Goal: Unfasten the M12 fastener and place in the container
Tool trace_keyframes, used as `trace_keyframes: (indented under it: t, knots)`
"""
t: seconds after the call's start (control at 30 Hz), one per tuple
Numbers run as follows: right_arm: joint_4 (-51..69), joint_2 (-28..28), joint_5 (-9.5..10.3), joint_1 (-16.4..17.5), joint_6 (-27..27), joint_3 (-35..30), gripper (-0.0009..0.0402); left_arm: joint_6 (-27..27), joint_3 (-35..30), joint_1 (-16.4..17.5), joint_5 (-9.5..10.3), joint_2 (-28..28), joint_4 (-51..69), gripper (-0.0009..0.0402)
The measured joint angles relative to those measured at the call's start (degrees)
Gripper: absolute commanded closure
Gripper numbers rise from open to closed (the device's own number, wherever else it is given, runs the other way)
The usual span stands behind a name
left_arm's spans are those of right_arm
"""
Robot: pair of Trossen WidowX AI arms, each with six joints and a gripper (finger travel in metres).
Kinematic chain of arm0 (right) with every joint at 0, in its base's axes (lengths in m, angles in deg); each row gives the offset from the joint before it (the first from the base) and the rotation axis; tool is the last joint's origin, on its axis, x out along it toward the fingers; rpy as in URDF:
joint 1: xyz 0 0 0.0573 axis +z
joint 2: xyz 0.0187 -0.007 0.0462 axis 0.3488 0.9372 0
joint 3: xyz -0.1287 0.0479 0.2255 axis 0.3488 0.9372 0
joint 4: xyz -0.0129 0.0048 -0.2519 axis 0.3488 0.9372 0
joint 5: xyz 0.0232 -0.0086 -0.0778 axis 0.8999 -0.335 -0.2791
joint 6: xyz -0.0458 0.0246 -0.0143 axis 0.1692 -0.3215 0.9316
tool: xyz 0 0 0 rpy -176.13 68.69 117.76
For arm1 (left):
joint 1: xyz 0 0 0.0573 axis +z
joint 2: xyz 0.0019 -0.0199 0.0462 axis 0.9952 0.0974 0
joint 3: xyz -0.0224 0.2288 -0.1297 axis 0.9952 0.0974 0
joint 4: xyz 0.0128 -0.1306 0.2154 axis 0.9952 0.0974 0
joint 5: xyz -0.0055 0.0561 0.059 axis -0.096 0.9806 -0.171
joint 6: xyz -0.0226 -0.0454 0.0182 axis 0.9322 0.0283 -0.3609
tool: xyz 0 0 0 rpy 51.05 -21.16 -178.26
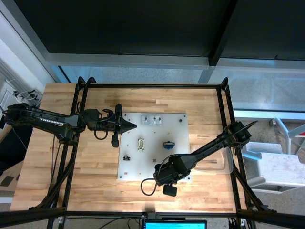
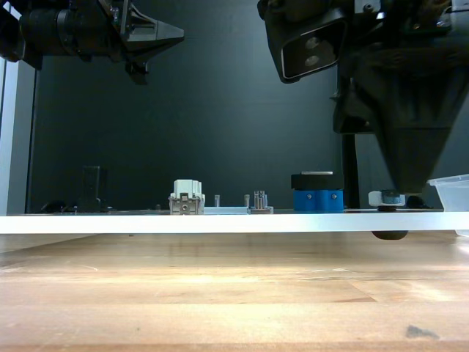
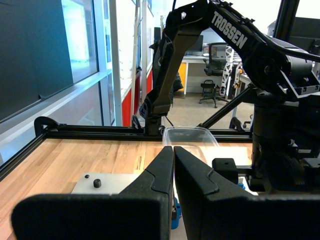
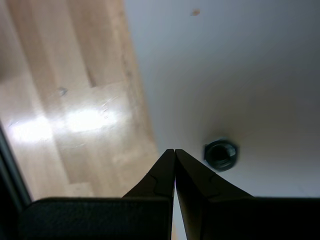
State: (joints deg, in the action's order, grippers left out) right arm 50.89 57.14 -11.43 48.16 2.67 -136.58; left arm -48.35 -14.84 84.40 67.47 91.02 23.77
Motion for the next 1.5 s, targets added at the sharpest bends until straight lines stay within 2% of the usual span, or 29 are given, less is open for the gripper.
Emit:
trace_keyframes:
  t: [0.17, 0.4, 0.8, 0.83, 0.97, 1.03, 1.27, 1.33, 1.5]
  knots:
    - [0.07, 0.0, -0.26, 0.0, -0.02, 0.72, 0.0393, 0.02, -0.02, 0.0, -0.02, 0.0, 0.0, 0.0393]
    - [1.38, 0.0, -2.54, 0.04, -0.66, 0.81, 0.0393, 0.02, -0.02, 0.0, -0.02, 0.02, -0.02, 0.0393]
    - [2.21, -0.15, -2.97, 0.04, -0.22, 0.79, 0.0393, 0.02, -0.02, 0.0, 0.0, 0.0, 0.0, 0.0393]
    - [3.19, -0.26, -3.52, 0.04, -0.24, 0.79, 0.0393, 0.0, -0.02, 0.0, -0.02, 0.0, 0.0, 0.0393]
    - [8.66, -0.96, -12.24, -0.13, -4.28, 0.55, 0.0393, 0.02, -0.02, 0.0, 0.0, 0.0, 0.0, 0.0393]
    - [11.63, -1.01, -15.15, -0.17, -6.49, -0.28, 0.0393, 0.0, -0.02, 0.0, 0.0, 0.0, 0.0, 0.0393]
    - [12.22, -1.05, -14.38, 0.0, -6.64, -1.88, 0.0393, 0.0, -0.02, 0.0, -0.02, 0.02, -0.02, 0.0393]
    - [12.24, -1.05, -13.14, -0.07, -6.64, -2.23, 0.0393, 0.02, -0.02, 0.0, 0.0, 0.02, 0.0, 0.0393]
    - [12.24, -1.05, -7.23, 0.11, -6.47, -3.58, 0.0393, 0.0, -0.02, 0.0, -0.02, 0.02, 0.0, 0.0393]
